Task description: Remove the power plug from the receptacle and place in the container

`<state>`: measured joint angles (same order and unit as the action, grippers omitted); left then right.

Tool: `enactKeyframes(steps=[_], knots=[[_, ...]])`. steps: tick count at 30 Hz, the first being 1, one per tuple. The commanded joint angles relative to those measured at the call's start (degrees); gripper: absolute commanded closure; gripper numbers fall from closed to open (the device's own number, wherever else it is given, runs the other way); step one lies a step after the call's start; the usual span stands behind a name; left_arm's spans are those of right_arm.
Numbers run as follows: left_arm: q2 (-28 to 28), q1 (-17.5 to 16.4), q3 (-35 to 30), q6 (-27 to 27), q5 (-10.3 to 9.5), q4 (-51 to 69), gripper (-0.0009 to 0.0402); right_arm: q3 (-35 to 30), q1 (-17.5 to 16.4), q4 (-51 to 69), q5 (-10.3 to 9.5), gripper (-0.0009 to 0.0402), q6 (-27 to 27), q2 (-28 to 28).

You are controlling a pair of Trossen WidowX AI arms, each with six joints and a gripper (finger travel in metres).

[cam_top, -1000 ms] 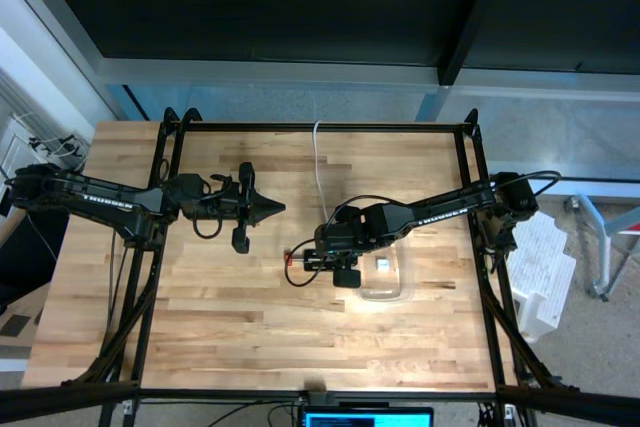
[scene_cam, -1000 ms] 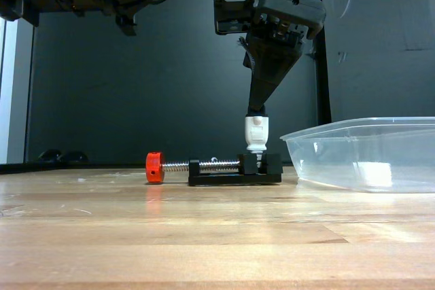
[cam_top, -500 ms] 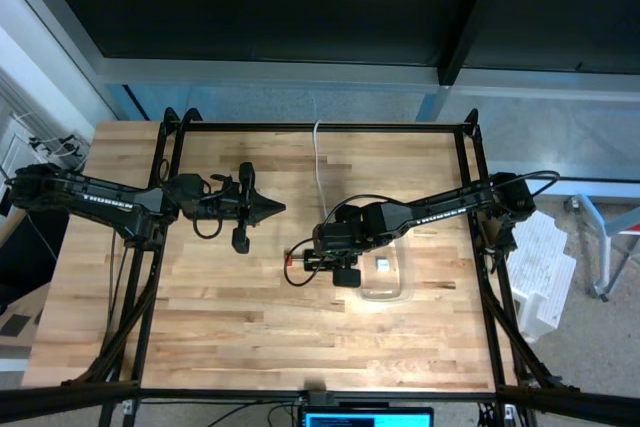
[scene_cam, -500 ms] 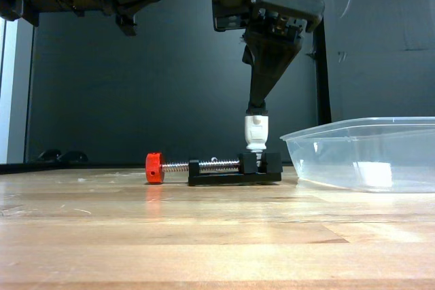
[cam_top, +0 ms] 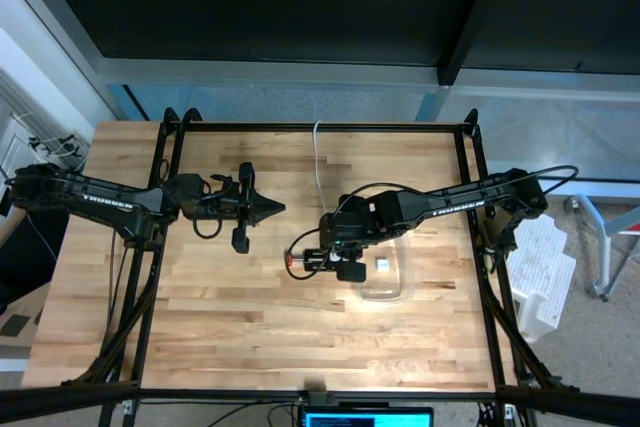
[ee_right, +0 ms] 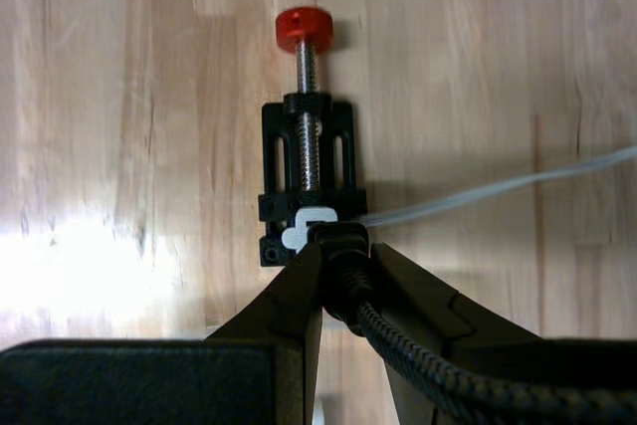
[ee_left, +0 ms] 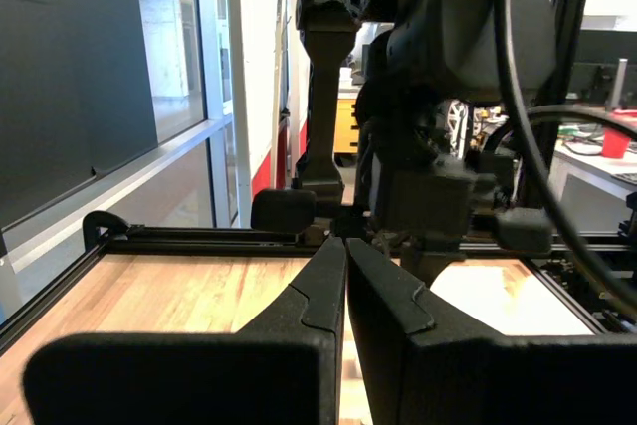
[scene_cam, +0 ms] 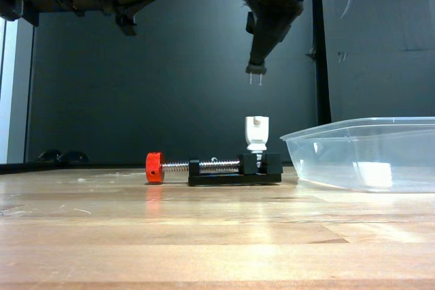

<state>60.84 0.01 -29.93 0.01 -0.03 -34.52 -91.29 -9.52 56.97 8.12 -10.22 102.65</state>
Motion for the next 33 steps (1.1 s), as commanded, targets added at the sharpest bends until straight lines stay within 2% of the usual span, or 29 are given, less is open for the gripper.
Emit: enactKeyframes(steps=[1,6,16,22,27,33], knots=[[0.02,0.0,-0.02,0.0,0.0,0.02,0.0393,0.76,-0.09,0.79,-0.2,0.0393,-0.02,-0.57],[0.02,0.0,-0.02,0.0,-0.02,-0.02,0.0393,3.34,-0.13,2.1,-0.15,0.0393,0.33,-2.73],[0.04,-0.02,-0.02,0.0,0.0,0.13,0.0393,20.26,-0.39,1.03,-0.11,0.0392,-0.04,-12.37],[0.04,-0.02,-0.02,0.0,0.0,0.13,0.0393,27.93,-0.59,-2.21,-0.09,0.0377,-0.57,-15.72],[0.0,-0.02,-0.02,0.0,0.0,0.39,0.0393,31.15,-0.66,-4.5,-0.09,0.0353,-1.55,-16.83],[0.02,0.0,-0.02,0.0,0.0,1.66,0.0393,31.28,-0.74,-4.94,-0.07,0.032,-1.55,-16.85]])
